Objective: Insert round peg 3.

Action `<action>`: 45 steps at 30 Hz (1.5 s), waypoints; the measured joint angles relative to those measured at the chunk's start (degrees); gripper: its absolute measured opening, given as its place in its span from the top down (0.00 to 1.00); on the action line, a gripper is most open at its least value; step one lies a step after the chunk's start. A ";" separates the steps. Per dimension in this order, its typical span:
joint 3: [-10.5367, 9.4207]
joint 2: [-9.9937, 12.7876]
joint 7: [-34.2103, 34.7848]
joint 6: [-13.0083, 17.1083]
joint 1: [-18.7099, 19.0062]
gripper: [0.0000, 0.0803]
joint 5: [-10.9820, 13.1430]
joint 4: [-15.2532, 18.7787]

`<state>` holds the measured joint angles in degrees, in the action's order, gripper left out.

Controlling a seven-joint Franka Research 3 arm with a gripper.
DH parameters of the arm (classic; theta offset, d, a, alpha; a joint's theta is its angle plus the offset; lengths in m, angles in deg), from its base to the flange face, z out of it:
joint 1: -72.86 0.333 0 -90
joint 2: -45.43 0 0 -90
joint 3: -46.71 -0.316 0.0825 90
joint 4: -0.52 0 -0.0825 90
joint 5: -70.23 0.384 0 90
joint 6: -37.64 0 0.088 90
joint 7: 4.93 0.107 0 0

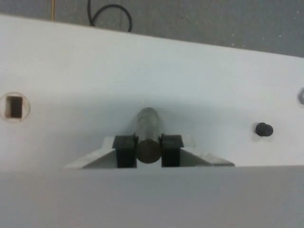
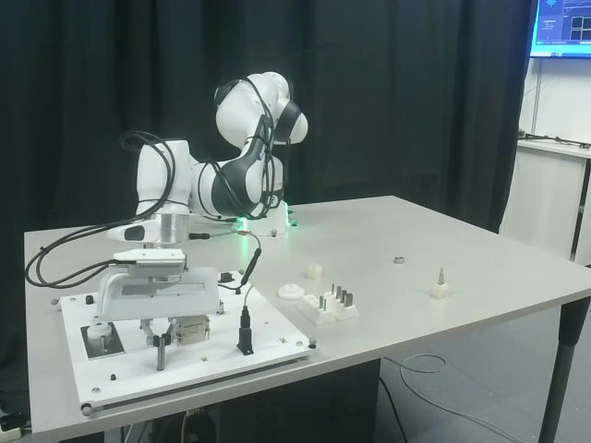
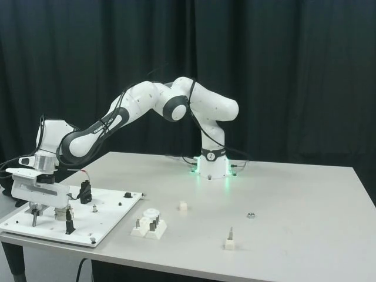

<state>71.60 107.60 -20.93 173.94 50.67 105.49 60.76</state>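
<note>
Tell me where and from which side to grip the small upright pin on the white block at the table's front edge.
Grip the pin by its bare upper shaft, coming straight down from above. It stands upright in its white block, with open table all around it.

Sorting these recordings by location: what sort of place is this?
Probably a robotics lab: a white arm bolted to a grey table, black curtains behind, and a white task board with pegs.

one arm [image 3: 147,106], one white board [image 2: 268,323], one peg [image 1: 148,135]
</note>
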 joint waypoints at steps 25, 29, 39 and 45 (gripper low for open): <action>0.26 0.59 0.00 -0.27 0.04 0.87 -0.21 -0.51; 0.31 0.67 0.00 -0.66 0.03 0.87 -0.44 -0.72; 1.11 1.58 0.00 -3.14 -0.02 0.87 -1.43 -2.77; 1.35 2.09 0.00 -4.28 -0.10 0.87 -2.34 -3.96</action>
<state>72.95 109.69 -20.92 169.66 50.57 103.16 56.80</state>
